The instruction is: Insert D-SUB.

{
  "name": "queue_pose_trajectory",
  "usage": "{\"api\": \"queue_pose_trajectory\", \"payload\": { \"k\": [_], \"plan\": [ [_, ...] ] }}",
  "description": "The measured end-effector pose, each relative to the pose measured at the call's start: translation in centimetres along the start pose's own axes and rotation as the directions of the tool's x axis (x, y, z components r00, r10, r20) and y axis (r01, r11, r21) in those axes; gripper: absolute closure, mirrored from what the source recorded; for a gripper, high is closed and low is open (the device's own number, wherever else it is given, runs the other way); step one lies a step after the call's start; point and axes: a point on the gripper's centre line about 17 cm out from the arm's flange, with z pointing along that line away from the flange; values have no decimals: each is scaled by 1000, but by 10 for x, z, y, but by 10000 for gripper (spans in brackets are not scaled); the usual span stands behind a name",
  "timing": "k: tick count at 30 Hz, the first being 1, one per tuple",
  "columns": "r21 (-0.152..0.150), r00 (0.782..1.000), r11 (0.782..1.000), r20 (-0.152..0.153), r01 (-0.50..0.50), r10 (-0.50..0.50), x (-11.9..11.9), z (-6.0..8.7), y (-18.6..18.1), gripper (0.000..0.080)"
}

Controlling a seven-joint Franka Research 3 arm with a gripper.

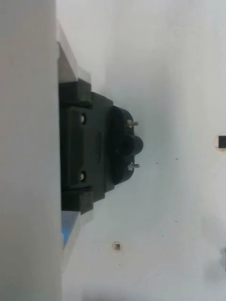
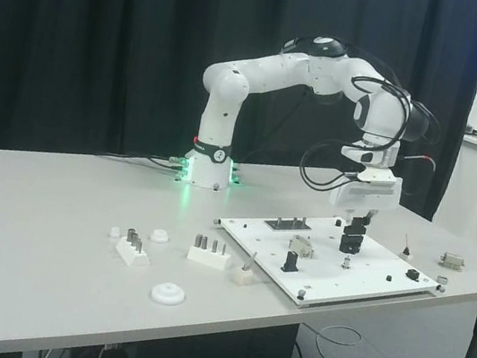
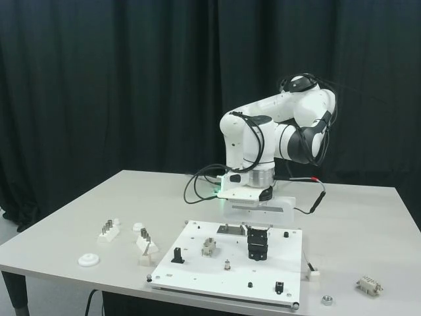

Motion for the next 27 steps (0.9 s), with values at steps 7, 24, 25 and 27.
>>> {"api": "queue_pose_trajectory", "payload": {
  "k": [7, 24, 25, 27],
  "plan": [
    [-13, 1000, 1000, 7, 10, -10, -2, 0, 1, 422],
    [-13, 1000, 1000, 11, 15, -15, -3, 0, 2, 422],
    [-11, 1000, 1000, 11, 15, -15, -3, 0, 1, 422],
    [-7, 1000, 1000, 13, 14, -14, -3, 0, 0, 422]
  ]
}}
